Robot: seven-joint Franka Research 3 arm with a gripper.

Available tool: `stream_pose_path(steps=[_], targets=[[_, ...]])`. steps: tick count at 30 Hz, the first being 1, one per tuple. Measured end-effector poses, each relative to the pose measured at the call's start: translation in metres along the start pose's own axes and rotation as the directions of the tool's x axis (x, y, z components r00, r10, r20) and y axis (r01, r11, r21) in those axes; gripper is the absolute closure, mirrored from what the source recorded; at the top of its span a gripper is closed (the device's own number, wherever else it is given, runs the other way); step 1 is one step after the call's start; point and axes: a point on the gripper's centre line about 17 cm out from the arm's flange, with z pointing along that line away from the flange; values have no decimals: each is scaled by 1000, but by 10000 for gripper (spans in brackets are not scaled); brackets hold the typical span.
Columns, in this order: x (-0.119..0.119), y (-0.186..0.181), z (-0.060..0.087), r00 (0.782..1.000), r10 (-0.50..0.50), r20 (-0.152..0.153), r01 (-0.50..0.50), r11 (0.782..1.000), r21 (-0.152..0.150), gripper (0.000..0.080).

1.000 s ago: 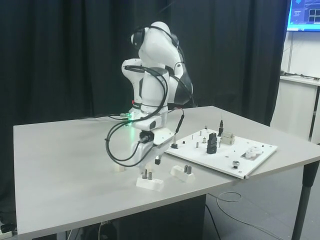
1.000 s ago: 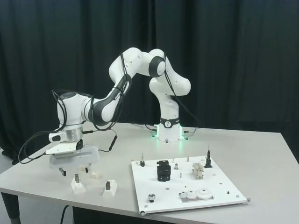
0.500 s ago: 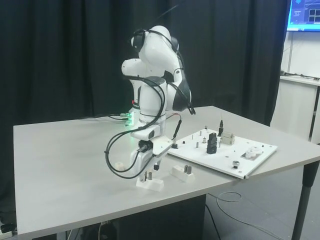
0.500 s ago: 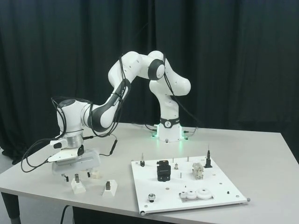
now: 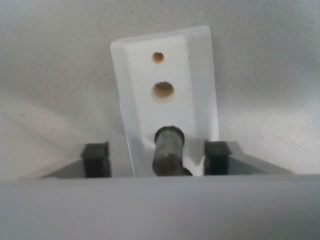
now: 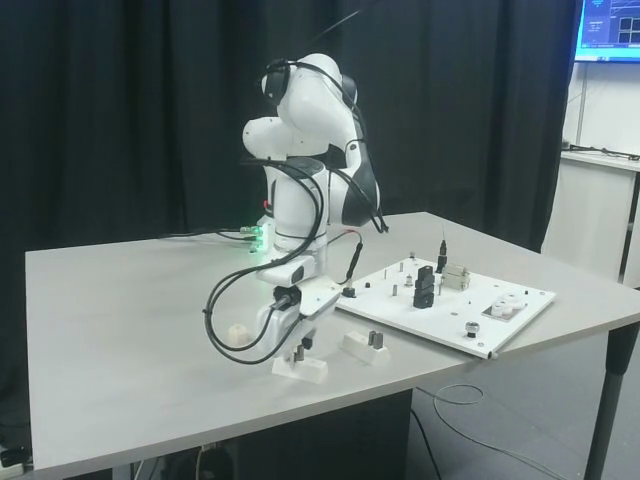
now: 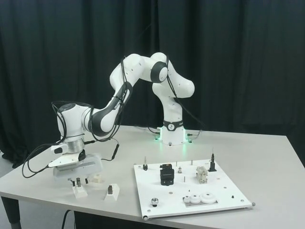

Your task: Pick round peg 3.

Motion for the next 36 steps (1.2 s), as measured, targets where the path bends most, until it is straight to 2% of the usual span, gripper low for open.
stream_pose_path(steps=[3, 4, 8, 9, 17, 18, 20, 31, 36], targets=[[0, 0, 0, 1000, 5, -3, -5, 1000, 2, 294], [0, 0, 0, 1000, 5, -4, -5, 1000, 2, 454], [1, 0, 0, 1000, 6, -6, -6, 1000, 2, 454], [1, 0, 0, 1000, 7, -7, -7, 1000, 2, 656], [5, 3, -6, 1000, 7, -12, -7, 1000, -4, 656], [5, 3, -8, 1000, 7, -11, -7, 1000, -3, 688], [5, 2, -11, 1000, 7, -7, -7, 1000, 4, 688], [1, -4, -42, 999, 13, 37, -14, 999, 43, 688], [-1, -7, -55, 998, 21, 57, -24, 998, 52, 688]])
